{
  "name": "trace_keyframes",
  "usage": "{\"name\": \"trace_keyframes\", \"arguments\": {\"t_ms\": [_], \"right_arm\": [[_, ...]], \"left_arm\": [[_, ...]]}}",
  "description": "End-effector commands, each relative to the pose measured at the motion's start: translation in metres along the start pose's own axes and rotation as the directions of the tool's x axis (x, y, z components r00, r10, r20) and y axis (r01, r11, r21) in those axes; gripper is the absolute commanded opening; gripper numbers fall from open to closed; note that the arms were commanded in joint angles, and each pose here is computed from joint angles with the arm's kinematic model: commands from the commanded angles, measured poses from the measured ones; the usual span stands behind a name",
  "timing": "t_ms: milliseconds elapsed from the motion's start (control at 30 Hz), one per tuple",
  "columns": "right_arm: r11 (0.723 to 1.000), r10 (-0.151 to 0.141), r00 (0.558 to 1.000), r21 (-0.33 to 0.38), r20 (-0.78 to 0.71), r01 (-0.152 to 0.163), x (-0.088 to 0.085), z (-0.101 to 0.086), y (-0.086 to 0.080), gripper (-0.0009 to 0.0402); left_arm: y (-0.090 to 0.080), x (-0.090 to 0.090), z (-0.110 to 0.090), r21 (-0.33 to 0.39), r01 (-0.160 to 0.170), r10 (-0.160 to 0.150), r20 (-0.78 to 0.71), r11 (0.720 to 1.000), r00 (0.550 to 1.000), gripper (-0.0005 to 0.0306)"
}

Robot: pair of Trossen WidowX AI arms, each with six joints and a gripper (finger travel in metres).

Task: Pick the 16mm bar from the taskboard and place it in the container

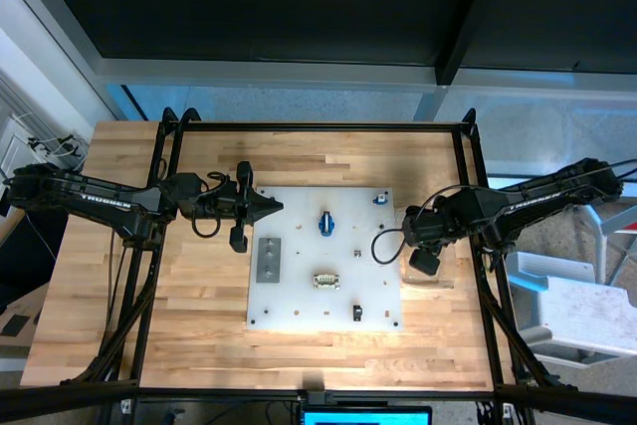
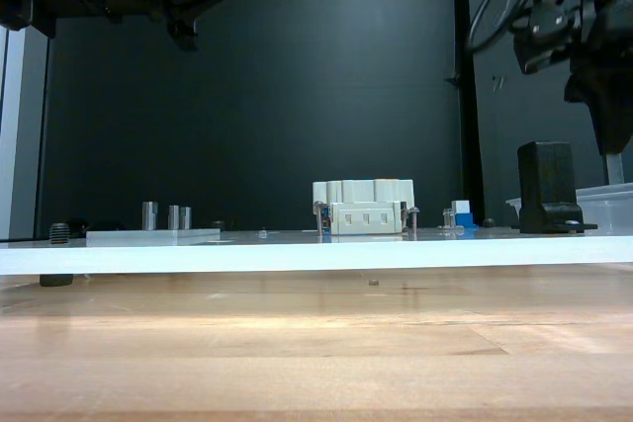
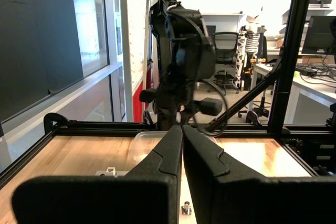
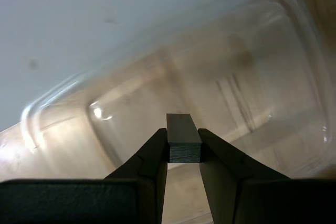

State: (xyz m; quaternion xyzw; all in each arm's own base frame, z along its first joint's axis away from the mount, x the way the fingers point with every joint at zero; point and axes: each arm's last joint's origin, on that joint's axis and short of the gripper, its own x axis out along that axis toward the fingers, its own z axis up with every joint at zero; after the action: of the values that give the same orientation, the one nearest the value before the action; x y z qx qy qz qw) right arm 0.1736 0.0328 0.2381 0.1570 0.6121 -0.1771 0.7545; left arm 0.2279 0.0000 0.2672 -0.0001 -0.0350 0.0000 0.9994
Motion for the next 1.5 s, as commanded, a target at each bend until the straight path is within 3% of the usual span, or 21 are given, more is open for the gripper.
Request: {"name": "trace_keyframes", "arguments": {"t_ms": [33,467,700,1167,1500], "right_arm": [[1.0,-0.005,1.0,0.023,0.0,0.005,0.0065,-0.0007,-0.0055,0.0],[1.0,-0.003,1.0,0.028,0.006,0.003,0.01,-0.0006,-0.006,0.0005],[0.999,-0.03,0.999,0.033,0.031,0.029,0.0099,0.0004,-0.0065,0.0049],[0.999,-0.019,0.999,0.036,0.044,0.018,0.0099,0.0016,-0.0056,0.0138],[0.999,-0.016,0.999,0.034,0.048,0.014,0.0099,0.002,-0.0052,0.0163]], "left_arm": [[0.0,0.0,0.0,0.0,0.0,0.0,0.0,1.0,1.0,0.0],[0.0001,0.0,0.0,0.0,0.0,0.0,0.0,1.0,1.0,0.0],[0.0,0.0,0.0,0.0,0.0,0.0,0.0,1.0,1.0,0.0],[0.0001,0.0,0.0,0.0,0.0,0.0,0.0,1.0,1.0,0.0],[0.0,0.0,0.0,0.0,0.0,0.0,0.0,1.0,1.0,0.0]]}}
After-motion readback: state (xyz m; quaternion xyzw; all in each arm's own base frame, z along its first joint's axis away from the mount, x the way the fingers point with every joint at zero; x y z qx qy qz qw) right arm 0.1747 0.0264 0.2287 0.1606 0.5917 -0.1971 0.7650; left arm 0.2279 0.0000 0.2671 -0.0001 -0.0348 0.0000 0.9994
